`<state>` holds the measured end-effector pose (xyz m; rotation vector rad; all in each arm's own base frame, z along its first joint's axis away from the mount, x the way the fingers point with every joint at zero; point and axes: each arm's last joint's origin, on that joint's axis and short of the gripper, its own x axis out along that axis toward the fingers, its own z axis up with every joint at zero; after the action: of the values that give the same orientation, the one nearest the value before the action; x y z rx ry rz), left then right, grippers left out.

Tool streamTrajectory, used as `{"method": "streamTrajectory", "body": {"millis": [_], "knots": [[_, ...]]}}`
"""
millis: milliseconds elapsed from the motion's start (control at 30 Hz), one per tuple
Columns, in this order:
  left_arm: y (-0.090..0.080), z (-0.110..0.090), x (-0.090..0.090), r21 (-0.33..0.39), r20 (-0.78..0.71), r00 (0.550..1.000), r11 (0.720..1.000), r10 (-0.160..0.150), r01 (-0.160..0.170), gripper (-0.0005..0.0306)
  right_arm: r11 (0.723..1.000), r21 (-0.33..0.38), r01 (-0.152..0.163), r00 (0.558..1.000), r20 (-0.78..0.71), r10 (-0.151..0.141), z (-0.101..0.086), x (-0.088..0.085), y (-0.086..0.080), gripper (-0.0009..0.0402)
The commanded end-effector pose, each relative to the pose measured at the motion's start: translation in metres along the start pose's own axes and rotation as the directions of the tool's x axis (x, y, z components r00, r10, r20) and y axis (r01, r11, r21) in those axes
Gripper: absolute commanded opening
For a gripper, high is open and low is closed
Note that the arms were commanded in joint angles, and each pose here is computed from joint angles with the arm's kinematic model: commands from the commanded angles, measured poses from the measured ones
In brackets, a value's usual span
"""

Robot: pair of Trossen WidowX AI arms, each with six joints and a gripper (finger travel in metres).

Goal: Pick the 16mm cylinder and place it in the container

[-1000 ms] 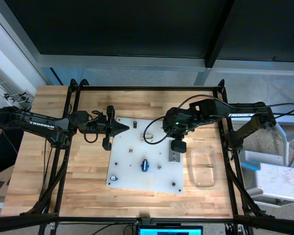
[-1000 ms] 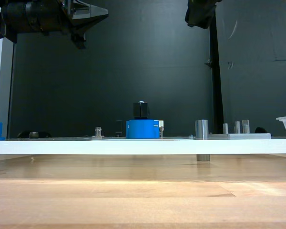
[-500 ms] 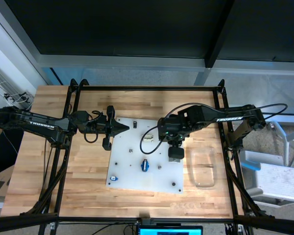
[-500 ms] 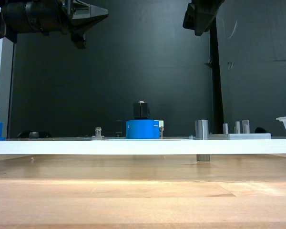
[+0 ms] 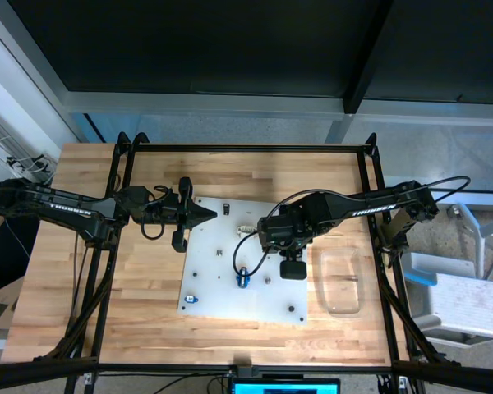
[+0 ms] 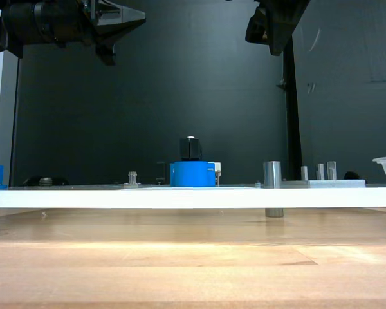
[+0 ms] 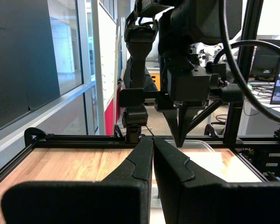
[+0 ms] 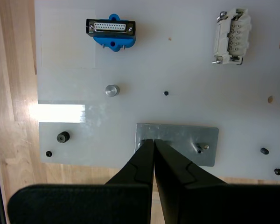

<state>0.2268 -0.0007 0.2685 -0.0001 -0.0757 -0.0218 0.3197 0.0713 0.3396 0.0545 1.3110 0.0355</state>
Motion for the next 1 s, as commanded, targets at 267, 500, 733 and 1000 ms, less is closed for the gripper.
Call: {"method": "streamTrajectory", "body": {"millis": [267,500,733,1000], "knots": [[0.0,0.0,0.0,0.0,0.001,1.0,1.0,0.0,0.0,0.0,1.0,-0.027,0.006,0.999,-0.038,-0.007,0.007,0.023,0.019,0.0027],[0.0,0.0,0.0,0.0,0.0,1.0,1.0,0.0,0.0,0.0,1.0,-0.025,0.005,0.999,-0.049,-0.006,0.012,0.039,0.027,0.0064],[0.0,0.0,0.0,0.0,0.0,1.0,1.0,0.0,0.0,0.0,0.999,-0.042,0.026,0.999,-0.036,-0.028,0.017,0.052,0.034,0.0092],[0.0,0.0,0.0,0.0,0.001,1.0,1.0,0.0,0.0,0.0,0.998,-0.053,0.028,0.998,-0.056,-0.031,0.022,0.072,0.042,0.0155]]}}
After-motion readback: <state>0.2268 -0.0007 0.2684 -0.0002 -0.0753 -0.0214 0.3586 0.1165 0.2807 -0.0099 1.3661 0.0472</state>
